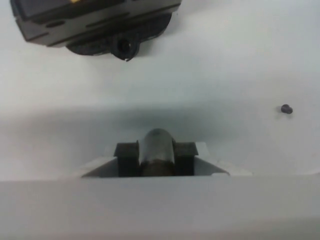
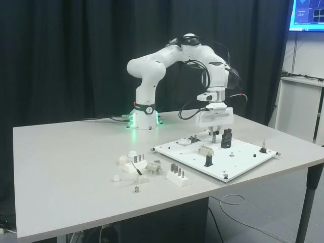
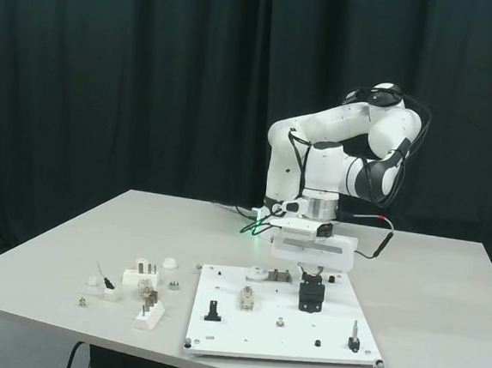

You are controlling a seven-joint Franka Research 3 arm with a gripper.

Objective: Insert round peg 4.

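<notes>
My gripper [image 1: 157, 159] is closed on a short round metal peg [image 1: 158, 150], a dull grey cylinder with a smooth domed end, clamped between my two black, square-edged finger pads [image 1: 127, 156]. I hold the peg upright, lifted off the flat white assembly board [image 2: 243, 159], above the board's far half. In the wrist view, the board below me is a plain matt white sheet, with a small dark round spot [image 1: 286, 109] on it that may be a hole or a screw head; I cannot tell which. Also in that view sits a blocky black fixture [image 1: 97, 25] with stepped, ribbed faces and a round black knob at its lower edge; in the room views this fixture stands on the board just beside my fingers. No lettering on it can be read. The board lies on the smooth grey table [image 2: 61, 162], and off to its side stand several small white blocks [image 3: 145, 300], some carrying upright grey pins. My white arm [image 3: 335, 149] has rounded, glossy shells and a green glow at its base.
</notes>
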